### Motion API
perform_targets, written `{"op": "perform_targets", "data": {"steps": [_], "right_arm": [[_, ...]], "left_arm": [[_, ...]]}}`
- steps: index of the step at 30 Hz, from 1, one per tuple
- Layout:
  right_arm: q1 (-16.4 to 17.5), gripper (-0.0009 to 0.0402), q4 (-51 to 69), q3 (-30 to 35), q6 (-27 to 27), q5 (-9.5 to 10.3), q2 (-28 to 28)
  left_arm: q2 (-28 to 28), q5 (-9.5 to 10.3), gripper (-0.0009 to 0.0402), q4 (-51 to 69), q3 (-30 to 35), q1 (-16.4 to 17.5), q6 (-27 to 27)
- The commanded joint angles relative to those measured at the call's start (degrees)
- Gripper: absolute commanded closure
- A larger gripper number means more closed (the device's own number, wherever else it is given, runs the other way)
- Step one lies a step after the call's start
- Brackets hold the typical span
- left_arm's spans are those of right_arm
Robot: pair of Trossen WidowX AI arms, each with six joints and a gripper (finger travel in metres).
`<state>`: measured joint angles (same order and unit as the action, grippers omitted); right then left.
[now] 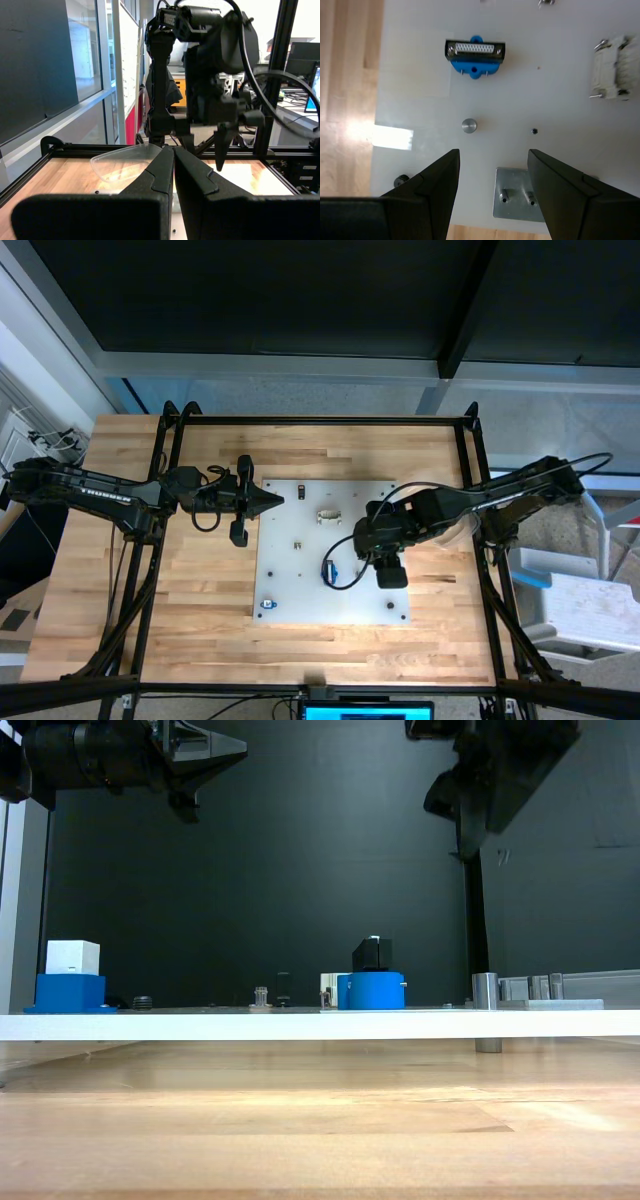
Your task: Pick the 16mm cylinder and place it in the container
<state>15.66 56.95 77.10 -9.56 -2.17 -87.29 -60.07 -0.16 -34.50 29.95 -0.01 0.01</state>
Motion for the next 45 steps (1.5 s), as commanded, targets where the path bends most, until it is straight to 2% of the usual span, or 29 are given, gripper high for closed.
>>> {"op": "perform_targets", "data": {"steps": [1, 4, 19, 21, 45], "right_arm": [[0.52, 0.0205, -0.15, -0.02, 0.00, -0.15, -1.27], [0.92, 0.0205, -0.17, -0.02, 0.00, -1.44, -2.16], [1.70, 0.0205, -1.20, -0.07, -0.22, -1.99, -6.27], [1.81, 0.0205, -1.38, -0.07, -0.22, -2.89, -7.04], [3.17, 0.0205, -4.07, -0.07, -0.46, -2.82, -14.47]], "left_arm": [[-0.02, -0.02, 0.0393, 0.00, 0.00, 0.02, 0.00], [-0.02, -0.02, 0.0393, -0.02, 0.00, 0.00, 0.00], [-0.02, -0.02, 0.0393, -0.02, 0.00, 0.00, -0.02], [-0.02, -0.02, 0.0393, 0.00, 0.00, 0.00, -0.02], [-0.02, -0.02, 0.0393, -0.02, 0.00, 0.00, -0.02]]}}
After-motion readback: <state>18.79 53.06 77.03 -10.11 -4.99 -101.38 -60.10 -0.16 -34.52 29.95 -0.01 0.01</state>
